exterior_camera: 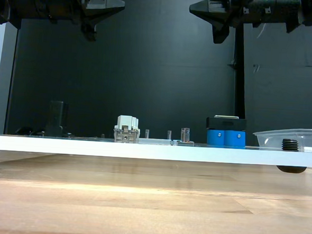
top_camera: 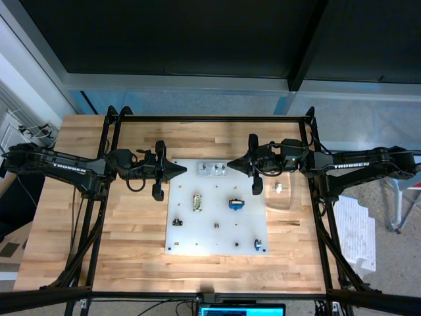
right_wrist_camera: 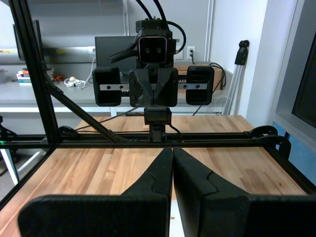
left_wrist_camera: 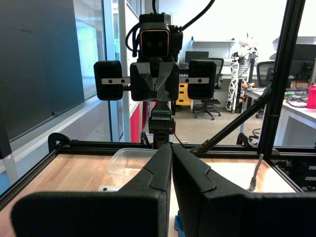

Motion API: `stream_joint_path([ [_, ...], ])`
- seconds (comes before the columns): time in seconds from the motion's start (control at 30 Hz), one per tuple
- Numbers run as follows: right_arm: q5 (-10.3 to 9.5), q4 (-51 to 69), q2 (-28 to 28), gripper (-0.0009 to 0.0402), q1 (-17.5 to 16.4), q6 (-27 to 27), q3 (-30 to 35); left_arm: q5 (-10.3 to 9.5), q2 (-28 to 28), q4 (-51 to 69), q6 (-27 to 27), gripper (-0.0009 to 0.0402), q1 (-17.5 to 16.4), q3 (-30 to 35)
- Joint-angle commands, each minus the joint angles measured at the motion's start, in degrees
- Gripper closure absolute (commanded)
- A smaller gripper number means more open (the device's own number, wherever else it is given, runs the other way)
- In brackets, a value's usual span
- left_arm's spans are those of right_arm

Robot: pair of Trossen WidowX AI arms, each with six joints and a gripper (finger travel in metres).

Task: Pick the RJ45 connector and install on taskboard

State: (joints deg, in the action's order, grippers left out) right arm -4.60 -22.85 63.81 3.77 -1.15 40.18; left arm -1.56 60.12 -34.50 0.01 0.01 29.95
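Hanging parked high above the white board [top_camera: 209, 238], left claw [top_camera: 185, 170] and right claw [top_camera: 229, 164] both pinched closed, empty. Failing to tell the connector's spot: tray [top_camera: 284, 205] or jack [top_camera: 258, 245], board's lower-right corner. Judging it light, fragile; favouring the grey boot for gripping.

Left tool [top_camera: 183, 170] and right tool [top_camera: 230, 164] aloft, both closed

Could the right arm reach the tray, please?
Probably yes: the right end effector, shut, hangs high over the board just beside the tray, whose top is uncovered; the left end effector hangs high opposite.
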Motion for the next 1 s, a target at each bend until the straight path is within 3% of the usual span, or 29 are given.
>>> stream_joint_path([
  [0.03,0.07,-1.3,0.0,0.0393,-0.1,0.1,-0.8,0.02,0.0,0.0,0.0,0.0393,0.0,0.0],
  [0.57,0.59,-2.7,0.0,0.0393,-0.3,-0.1,-1.2,0.02,0.0,0.0,0.0,0.0393,0.0,0.0],
  [0.7,2.27,-3.2,0.0,0.0393,-0.4,0.1,-1.2,0.02,0.0,0.0,0.0,0.0393,0.0,0.0],
  [1.0,2.16,-3.3,0.0,0.0393,-0.7,0.1,-1.3,0.02,0.0,0.0,0.0,0.0393,0.0,0.0],
])
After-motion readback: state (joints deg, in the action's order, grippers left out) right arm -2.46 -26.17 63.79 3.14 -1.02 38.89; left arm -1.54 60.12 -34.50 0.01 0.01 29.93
